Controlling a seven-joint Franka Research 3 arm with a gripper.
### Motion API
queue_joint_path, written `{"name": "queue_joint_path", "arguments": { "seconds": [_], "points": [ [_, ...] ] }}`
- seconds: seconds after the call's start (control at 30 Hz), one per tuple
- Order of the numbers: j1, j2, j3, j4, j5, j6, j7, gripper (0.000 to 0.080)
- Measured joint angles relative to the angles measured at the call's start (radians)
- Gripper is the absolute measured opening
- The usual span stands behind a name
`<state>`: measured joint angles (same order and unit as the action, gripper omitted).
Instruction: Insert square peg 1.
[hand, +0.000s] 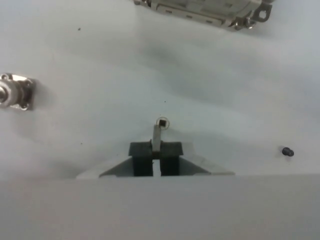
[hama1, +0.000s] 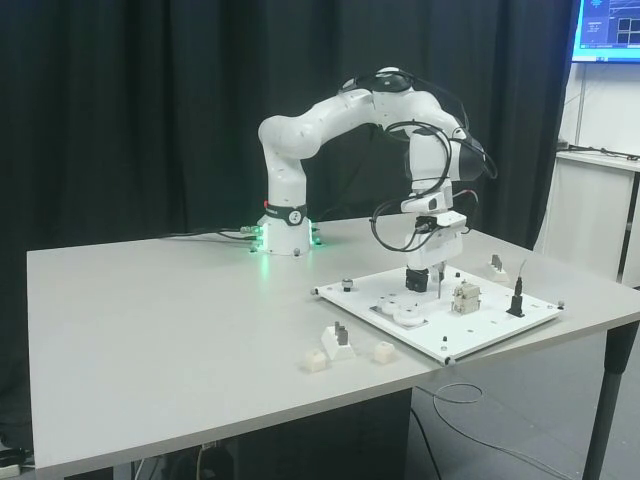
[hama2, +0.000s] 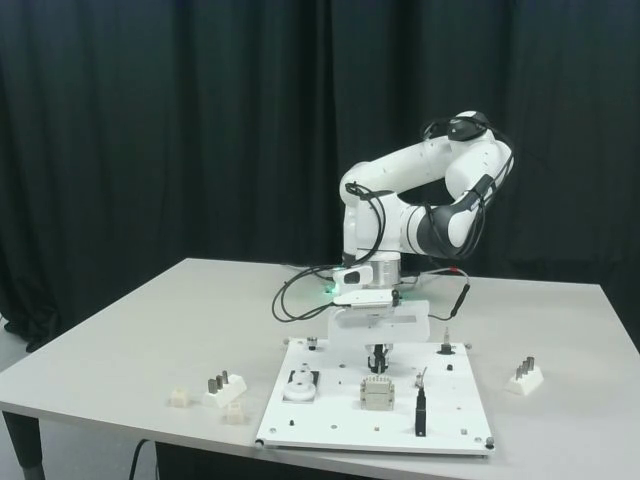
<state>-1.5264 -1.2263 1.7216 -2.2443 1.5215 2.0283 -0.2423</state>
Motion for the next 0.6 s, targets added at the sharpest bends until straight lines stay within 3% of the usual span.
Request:
{"name": "queue_joint_path", "arguments": {
  "seconds": [0.6],
  "points": [
    [-0.002,0.0,0.0,0.002,0.001,-0.003,0.022,0.0028]
  ]
}}
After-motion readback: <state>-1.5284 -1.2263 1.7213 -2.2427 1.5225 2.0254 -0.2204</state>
